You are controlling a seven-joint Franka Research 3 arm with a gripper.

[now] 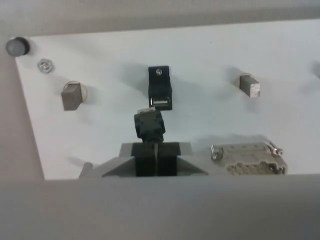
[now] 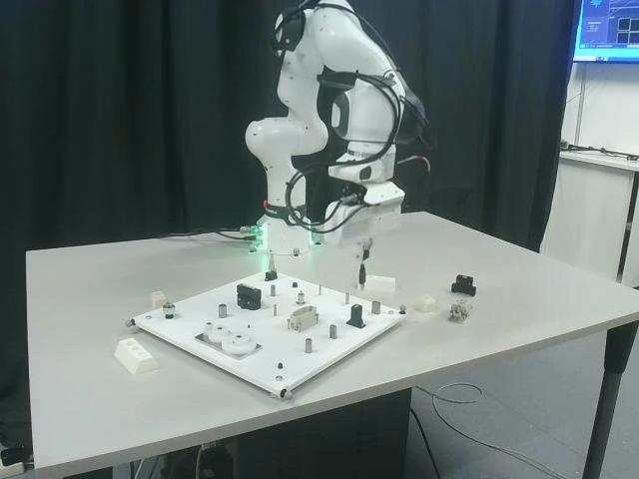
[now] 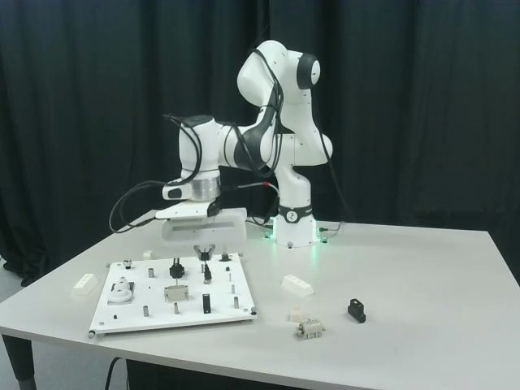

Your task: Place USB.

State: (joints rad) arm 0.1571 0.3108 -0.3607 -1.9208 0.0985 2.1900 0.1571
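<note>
Arm (image 3: 268, 138): white rounded segments with black joint bands. Black cables loop along the forearm. Green light glows at its base (image 3: 294, 231). Gripper (image 1: 155, 159): black fingers, grey housing.

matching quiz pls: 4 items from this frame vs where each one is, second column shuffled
1. USB plug
2. USB socket
3. black connector
4. gripper

a. standing on the white board
b. lying on the grey table, off the board
c. held between the fingers
d. above the board, fingers pointing down

Pairs: 1-c, 2-a, 3-b, 4-d
</note>
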